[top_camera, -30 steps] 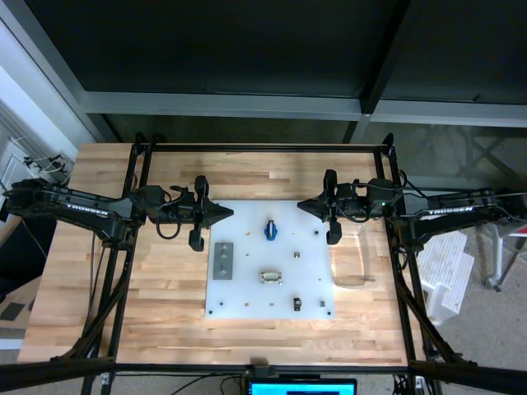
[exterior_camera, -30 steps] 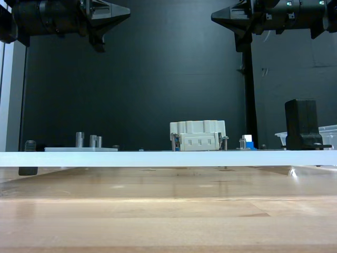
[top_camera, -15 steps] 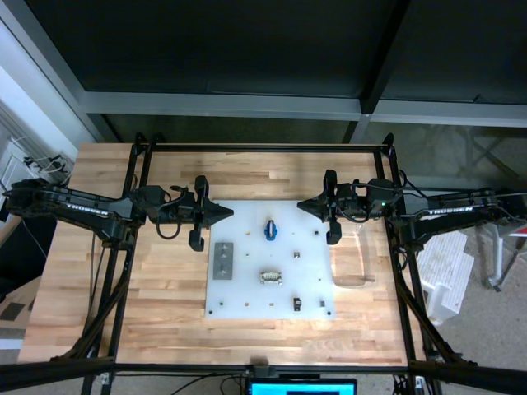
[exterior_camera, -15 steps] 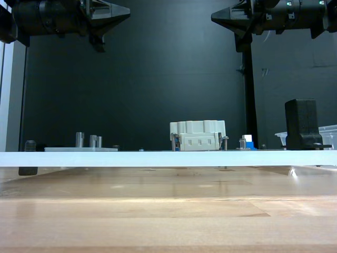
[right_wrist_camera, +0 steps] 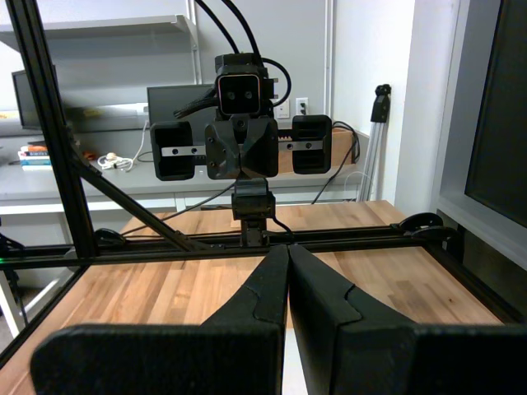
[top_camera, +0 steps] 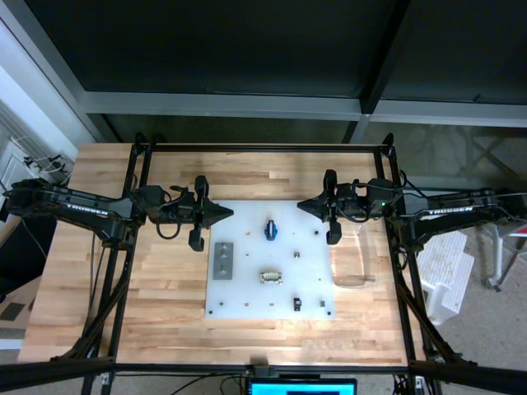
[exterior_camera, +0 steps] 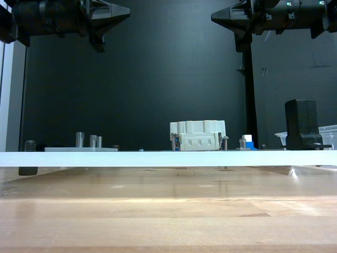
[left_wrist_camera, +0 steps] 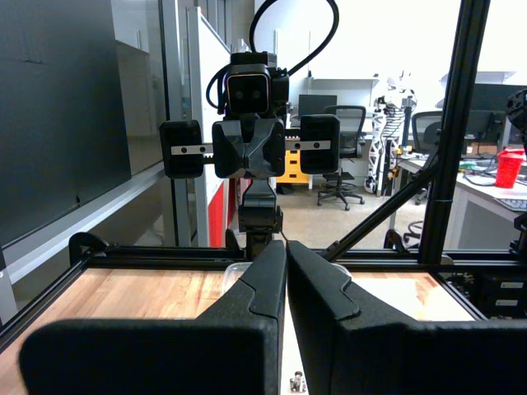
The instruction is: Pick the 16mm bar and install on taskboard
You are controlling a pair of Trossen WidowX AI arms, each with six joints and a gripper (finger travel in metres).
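Nothing has moved since the earlier frames: both arms hang high over the far edge of the board [top_camera: 247,298], and every part on it sits where it was. The left pincer [top_camera: 229,211] hovers above the board's far left corner and points inward. Its wrist view shows the fingers [left_wrist_camera: 265,284] pressed together with nothing between them. The right pincer [top_camera: 300,205] hovers above the far edge towards the right corner, likewise closed and empty. The bar is in neither pincer, and I cannot say for sure which part it is. The likeliest candidates are the short upright pegs [exterior_camera: 79,138] on the grey block [top_camera: 223,260] near the board's left edge. These stand well below the left pincer and nearer the front. A clear tray [top_camera: 352,282] rests on the surface [top_camera: 165,317] just beside the board's right edge, below the right pincer, but its contents do not show. The step in hand seems to be the approach. To do it well, I would first settle which part is the bar and use the arm nearer to it. That pincer should open fully while it is high, then come straight down over the bar. It should close squarely on the bar's sides so the bar lifts without tipping.
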